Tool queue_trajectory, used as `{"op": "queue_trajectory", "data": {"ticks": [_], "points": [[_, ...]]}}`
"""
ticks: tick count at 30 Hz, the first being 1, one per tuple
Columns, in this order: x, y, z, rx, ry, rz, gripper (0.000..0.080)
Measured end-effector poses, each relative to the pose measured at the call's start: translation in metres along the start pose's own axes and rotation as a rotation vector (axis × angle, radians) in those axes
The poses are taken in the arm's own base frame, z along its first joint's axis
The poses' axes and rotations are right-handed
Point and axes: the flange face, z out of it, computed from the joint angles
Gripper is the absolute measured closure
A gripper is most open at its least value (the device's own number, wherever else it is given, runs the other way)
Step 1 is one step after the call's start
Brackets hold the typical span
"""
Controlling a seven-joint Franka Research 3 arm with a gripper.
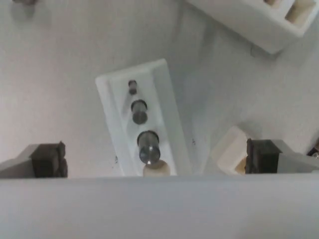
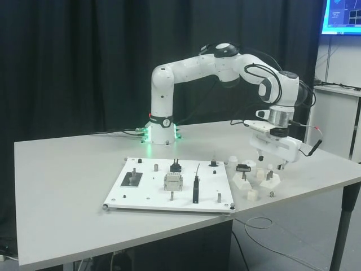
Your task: Pick round peg 3.
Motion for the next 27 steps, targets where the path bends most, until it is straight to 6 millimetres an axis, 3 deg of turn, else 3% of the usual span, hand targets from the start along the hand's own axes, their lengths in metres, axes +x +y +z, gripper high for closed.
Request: {"op": "queue_trajectory", "data": {"ticks": [14,27], "points": [[-0.01,0.02,0.012,0.018,0.002,-0.022,0.0003],[-0.012,0.022,0.026,0.064,-0.012,-0.02,0.0003]]}}
